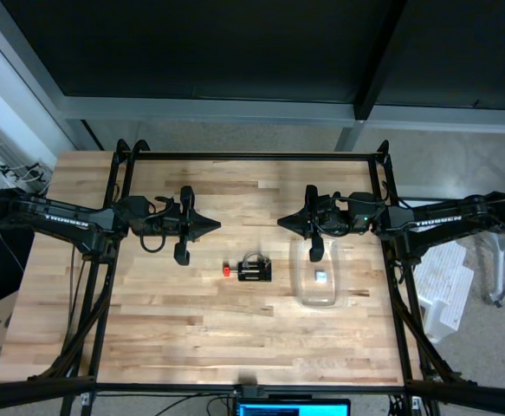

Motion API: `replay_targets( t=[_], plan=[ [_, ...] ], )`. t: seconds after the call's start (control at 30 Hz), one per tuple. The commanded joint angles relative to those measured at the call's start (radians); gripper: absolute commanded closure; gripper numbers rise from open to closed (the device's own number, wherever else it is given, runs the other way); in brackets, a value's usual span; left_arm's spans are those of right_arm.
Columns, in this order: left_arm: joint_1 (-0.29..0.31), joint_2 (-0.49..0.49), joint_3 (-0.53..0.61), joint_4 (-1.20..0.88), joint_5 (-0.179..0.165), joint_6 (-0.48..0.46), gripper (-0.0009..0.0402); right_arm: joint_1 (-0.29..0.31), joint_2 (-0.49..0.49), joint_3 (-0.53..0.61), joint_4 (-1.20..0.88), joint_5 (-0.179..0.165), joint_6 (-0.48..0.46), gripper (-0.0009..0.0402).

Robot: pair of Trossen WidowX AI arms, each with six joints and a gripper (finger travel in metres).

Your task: Remove the RCA connector from the receptacle and place in the container

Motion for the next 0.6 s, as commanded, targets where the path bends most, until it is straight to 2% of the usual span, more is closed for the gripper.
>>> replay_targets(
  t=[0.03, 0.33, 0.47, 0.6],
  plan=[
    [0.0, 0.0, 0.0, 0.0, 0.0, 0.0, 0.0393, 0.0, 0.0, 0.0, 0.0, 0.0, 0.0, 0.0393],
    [0.0, 0.0, 0.0, 0.0, 0.0, 0.0, 0.0393, 0.0, 0.0, 0.0, 0.001, -0.001, 0.004, 0.0393],
    [0.0, 0.0, 0.0, 0.0, 0.0, 0.0, 0.0393, 0.003, 0.0, 0.008, -0.014, -0.012, 0.016, 0.0393],
    [0.0, 0.0, 0.0, 0.0, 0.0, 0.0, 0.0393, 0.029, 0.0, 0.076, -0.209, -0.024, 0.01, 0.0393]
  ],
)
